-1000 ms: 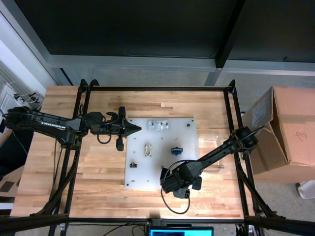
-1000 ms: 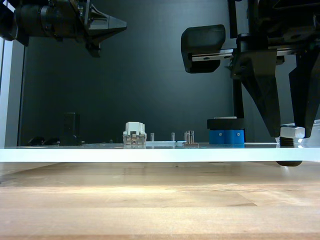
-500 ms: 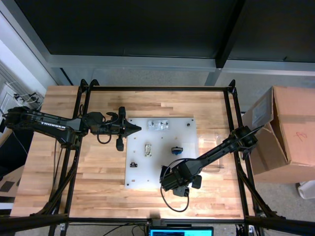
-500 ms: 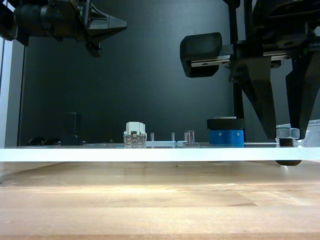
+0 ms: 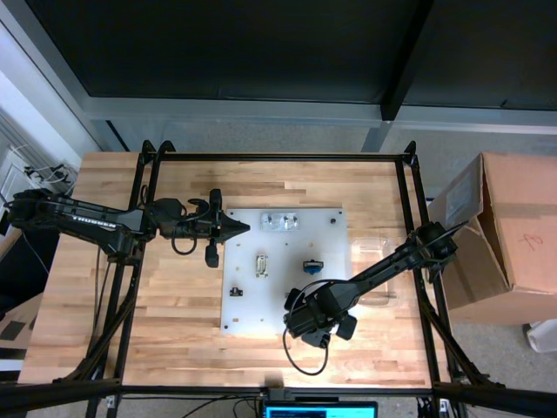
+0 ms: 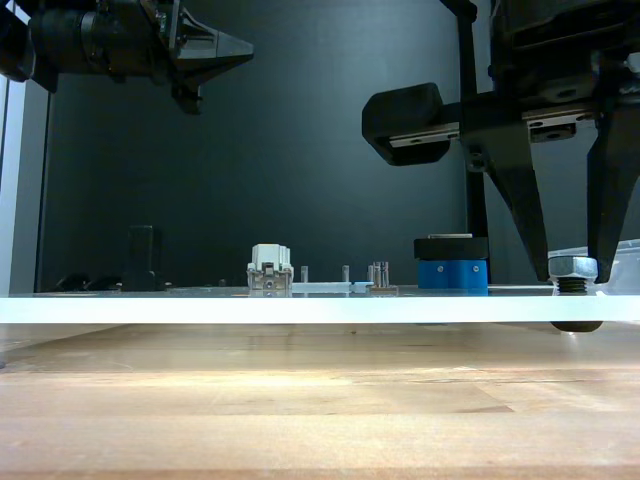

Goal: Pick the M12 nut and place it on its threads and fasten

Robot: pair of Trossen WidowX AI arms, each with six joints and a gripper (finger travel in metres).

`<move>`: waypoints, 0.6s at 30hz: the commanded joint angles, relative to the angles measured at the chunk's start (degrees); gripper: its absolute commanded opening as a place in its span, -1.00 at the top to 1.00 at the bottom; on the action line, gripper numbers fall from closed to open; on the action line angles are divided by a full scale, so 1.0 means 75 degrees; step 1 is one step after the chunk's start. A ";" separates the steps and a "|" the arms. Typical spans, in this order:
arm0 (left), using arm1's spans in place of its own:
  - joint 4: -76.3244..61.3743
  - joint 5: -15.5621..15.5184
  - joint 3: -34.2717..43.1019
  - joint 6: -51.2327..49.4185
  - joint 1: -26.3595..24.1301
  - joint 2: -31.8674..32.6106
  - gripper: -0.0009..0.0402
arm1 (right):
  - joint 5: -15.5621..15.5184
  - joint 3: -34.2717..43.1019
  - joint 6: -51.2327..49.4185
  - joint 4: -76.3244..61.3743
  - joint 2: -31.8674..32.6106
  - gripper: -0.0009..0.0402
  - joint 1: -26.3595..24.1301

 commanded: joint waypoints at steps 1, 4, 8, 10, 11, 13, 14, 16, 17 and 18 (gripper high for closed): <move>0.0003 0.0003 0.0003 0.0003 0.0003 0.0000 0.96 | 0.0029 -0.0003 0.0676 0.0009 0.0017 0.96 0.0000; 0.0003 0.0003 0.0003 0.0003 0.0000 0.0000 0.96 | 0.0032 0.0061 0.1157 -0.0058 0.0017 0.96 0.0000; 0.0003 0.0003 0.0003 0.0003 0.0003 0.0000 0.96 | 0.0032 0.0210 0.1437 -0.0216 0.0017 0.96 0.0000; 0.0003 0.0003 0.0003 0.0003 0.0000 0.0000 0.96 | 0.0035 0.0259 0.1434 -0.0312 0.0017 0.96 0.0000; 0.0003 0.0003 0.0003 0.0003 0.0000 0.0000 0.96 | 0.0032 0.0277 0.1431 -0.0335 0.0017 0.96 0.0000; 0.0003 0.0003 0.0003 0.0003 0.0003 0.0000 0.96 | 0.0032 0.0326 0.1431 -0.0373 0.0017 0.96 0.0000; 0.0003 0.0003 0.0003 0.0003 0.0000 0.0000 0.96 | 0.0032 0.0361 0.1428 -0.0402 0.0017 0.96 0.0000; 0.0000 0.0003 0.0003 0.0003 0.0000 0.0000 0.96 | 0.0032 0.0449 0.1428 -0.0478 0.0032 0.96 0.0000; 0.0003 0.0003 0.0003 0.0003 0.0003 0.0000 0.96 | 0.0032 0.0504 0.1425 -0.0516 0.0032 0.96 0.0000; 0.0006 0.0003 0.0003 0.0003 0.0000 0.0000 0.96 | 0.0032 0.0545 0.1428 -0.0545 0.0032 0.96 0.0000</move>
